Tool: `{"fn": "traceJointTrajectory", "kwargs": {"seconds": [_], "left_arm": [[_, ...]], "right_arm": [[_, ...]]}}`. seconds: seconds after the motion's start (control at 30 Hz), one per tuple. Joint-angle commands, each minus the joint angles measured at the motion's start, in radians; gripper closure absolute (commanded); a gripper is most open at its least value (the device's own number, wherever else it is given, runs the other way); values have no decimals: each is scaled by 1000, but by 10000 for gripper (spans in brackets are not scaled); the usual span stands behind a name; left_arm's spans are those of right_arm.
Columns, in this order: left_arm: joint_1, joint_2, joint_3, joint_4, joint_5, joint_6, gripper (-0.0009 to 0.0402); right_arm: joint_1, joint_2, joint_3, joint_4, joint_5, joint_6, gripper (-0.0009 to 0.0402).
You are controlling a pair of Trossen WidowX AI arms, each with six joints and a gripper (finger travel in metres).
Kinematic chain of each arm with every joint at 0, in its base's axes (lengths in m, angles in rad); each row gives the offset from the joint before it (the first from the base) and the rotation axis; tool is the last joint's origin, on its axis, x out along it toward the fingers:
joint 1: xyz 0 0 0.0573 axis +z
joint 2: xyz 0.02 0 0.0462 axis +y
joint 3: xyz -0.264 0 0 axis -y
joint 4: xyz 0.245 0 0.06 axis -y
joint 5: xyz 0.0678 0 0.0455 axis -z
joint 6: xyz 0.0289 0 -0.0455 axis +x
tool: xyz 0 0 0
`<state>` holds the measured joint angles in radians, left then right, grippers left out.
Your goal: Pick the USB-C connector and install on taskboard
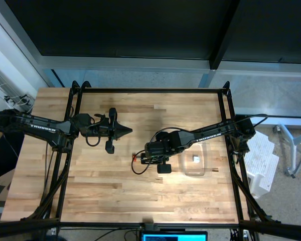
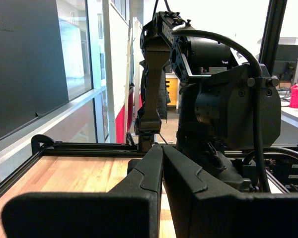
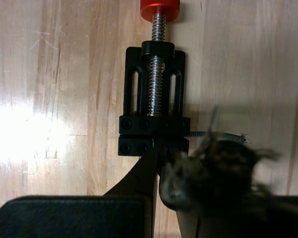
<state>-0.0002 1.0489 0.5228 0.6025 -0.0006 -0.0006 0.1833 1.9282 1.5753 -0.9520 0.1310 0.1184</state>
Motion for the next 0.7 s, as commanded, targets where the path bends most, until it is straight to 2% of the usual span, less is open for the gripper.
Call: {"fn": "traceJointTrajectory", "kwargs": {"seconds": [0.03, 0.27, 0.53, 0.7], "left_arm": [[0, 0, 0, 0, 0, 0, 393], [0, 0, 0, 0, 0, 0, 393], [0, 0, 0, 0, 0, 0, 393], [0, 0, 0, 0, 0, 0, 393]], "right_arm": [[0, -4, -1, 3, -1, -5, 370], [0, -23, -1, 5, -1, -5, 305], [0, -72, -1, -14, 0, -4, 194], [0, -122, -2, -55, -1, -5, 140]]}}
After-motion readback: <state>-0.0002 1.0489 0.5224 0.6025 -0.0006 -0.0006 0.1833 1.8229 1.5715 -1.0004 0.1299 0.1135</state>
